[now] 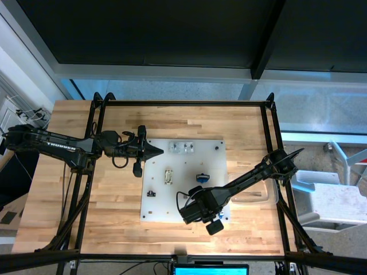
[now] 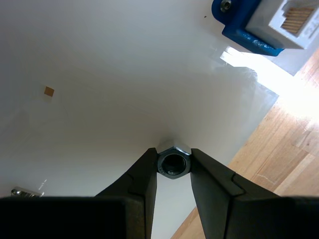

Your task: Pick the M12 fastener and fasten on the M12 threads

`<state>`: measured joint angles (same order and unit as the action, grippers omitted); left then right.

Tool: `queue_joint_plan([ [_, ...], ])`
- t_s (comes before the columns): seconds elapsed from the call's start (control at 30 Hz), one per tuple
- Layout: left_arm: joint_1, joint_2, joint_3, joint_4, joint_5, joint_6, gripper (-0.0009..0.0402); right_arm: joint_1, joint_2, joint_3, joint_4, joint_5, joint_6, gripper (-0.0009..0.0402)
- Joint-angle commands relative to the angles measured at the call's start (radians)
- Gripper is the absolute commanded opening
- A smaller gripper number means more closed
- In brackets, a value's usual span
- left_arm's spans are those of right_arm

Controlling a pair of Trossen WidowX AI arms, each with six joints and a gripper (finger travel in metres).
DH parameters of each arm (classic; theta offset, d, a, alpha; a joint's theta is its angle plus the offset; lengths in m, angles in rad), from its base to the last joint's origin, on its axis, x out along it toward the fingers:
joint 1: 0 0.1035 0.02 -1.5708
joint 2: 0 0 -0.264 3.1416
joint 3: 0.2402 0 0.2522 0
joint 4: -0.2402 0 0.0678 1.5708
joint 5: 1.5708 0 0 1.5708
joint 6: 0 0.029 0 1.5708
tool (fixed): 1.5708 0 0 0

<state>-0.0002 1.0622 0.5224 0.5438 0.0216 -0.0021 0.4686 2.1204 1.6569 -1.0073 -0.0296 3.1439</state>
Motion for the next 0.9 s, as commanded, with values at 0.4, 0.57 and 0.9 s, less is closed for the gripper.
queue_joint_plan([
  [0.4, 0.0, 0.0, 0.0, 0.0, 0.0, 0.0, 0.0, 0.001, 0.002, 0.0, 0.006, 0.011, -0.003, 0.0013],
  [0.57, 0.0, 0.0, 0.0, 0.0, 0.0, 0.0, 0.0, 0.001, 0.002, 0.0, 0.008, 0.011, -0.003, 0.0013],
  [0.9, 0.0, 0.0, 0.0, 0.0, 0.0, 0.0, 0.0, 0.001, -0.005, 0.0, 0.002, 0.003, -0.002, 0.0014],
])
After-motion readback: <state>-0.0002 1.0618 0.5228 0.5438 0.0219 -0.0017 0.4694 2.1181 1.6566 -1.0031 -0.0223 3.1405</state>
